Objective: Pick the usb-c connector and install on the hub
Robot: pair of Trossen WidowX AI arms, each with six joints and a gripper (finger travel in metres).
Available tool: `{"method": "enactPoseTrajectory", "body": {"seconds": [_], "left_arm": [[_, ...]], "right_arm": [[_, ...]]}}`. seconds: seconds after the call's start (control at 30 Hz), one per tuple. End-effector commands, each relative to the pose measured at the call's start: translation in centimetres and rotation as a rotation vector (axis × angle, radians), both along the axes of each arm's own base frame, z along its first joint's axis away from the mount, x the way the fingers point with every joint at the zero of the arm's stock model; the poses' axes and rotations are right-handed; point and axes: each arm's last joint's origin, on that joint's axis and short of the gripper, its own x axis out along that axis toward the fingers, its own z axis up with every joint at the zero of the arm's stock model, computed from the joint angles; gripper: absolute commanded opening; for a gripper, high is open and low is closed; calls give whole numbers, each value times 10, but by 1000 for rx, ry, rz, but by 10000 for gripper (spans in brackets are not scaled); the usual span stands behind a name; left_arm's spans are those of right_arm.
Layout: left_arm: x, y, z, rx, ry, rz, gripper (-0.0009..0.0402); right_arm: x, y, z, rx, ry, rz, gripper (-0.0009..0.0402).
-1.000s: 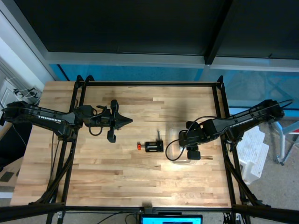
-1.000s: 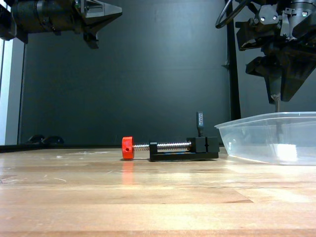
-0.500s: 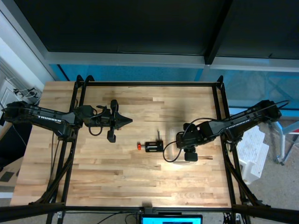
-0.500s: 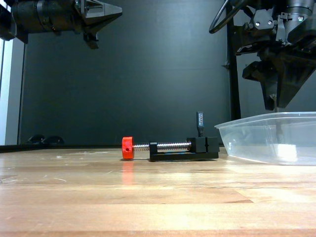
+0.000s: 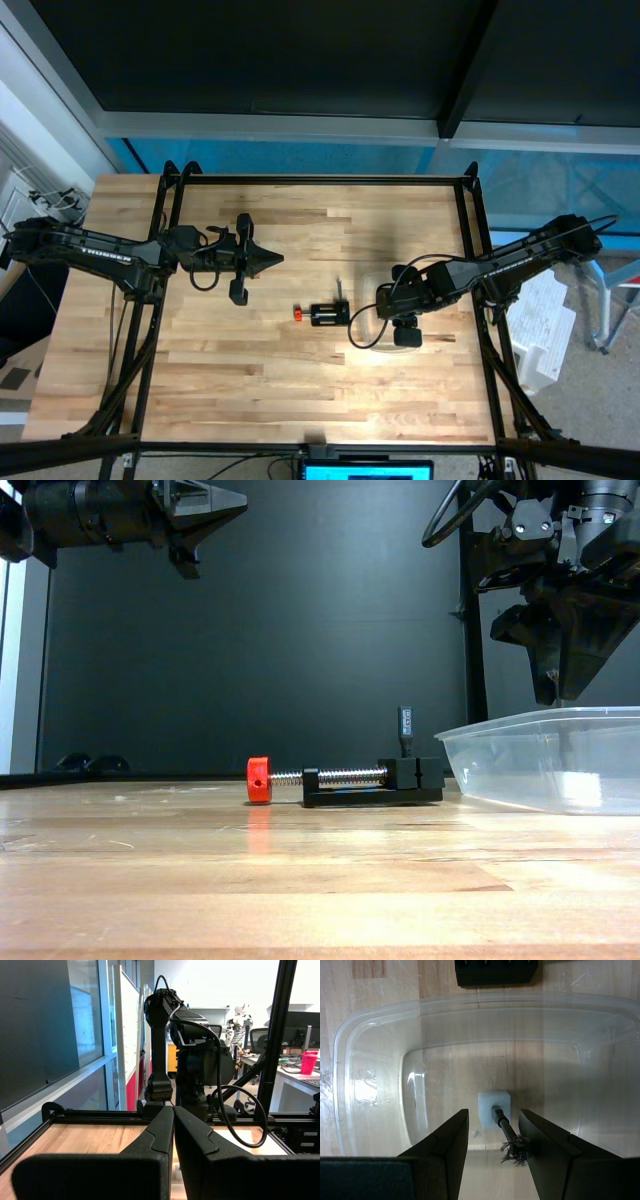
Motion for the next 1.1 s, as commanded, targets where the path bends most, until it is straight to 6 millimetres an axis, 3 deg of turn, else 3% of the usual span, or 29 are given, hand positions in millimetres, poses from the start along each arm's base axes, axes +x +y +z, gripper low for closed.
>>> {"method": "enactPoseTrajectory", "body": {"seconds": [0.03, 0.37, 0.87, 1.1], "left_arm": [[0, 0, 0, 0, 0, 0, 0], [0, 0, 0, 0, 0, 0, 0], [0, 0, 0, 0, 0, 0, 0], [0, 0, 0, 0, 0, 0, 0]], "right_arm": [[0, 0, -2, 0, -5, 0, 138], [11, 4, -20, -2, 1, 2, 138], [11, 4, -22, -3, -3, 4, 137], [14, 5, -32, -9, 19, 4, 137]]}}
